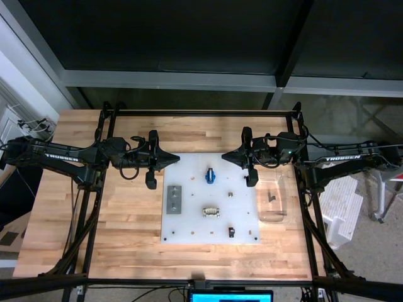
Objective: Pick the 16mm bar and install on taskboard
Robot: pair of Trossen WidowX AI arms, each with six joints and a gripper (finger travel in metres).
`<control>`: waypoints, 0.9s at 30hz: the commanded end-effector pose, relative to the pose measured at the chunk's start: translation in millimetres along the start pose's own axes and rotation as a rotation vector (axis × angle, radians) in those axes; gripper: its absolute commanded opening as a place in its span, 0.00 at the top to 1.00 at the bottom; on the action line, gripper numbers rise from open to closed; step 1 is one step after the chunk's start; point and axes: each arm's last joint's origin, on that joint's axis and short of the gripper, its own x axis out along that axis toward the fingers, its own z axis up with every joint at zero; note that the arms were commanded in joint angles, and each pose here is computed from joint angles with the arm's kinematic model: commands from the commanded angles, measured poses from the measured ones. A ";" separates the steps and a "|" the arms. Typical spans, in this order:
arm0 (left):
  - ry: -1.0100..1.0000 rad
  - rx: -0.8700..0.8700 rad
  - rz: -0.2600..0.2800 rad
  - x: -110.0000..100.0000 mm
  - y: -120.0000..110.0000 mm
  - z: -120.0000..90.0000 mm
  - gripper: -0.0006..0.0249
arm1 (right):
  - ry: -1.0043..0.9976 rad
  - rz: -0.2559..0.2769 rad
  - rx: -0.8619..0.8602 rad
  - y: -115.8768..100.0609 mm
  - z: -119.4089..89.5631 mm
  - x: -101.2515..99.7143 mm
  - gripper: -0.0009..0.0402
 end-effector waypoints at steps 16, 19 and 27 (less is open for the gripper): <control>0.000 0.000 0.000 0.0 0.1 0.1 0.98 | 0.001 0.000 0.000 0.0 -0.2 0.1 0.98; 0.000 0.000 0.000 0.0 0.0 0.1 0.98 | 0.006 0.000 0.001 -0.1 -1.4 1.2 0.98; 0.000 0.000 0.000 0.0 0.1 0.1 0.98 | 0.080 -0.005 0.047 -0.3 -7.0 2.6 0.98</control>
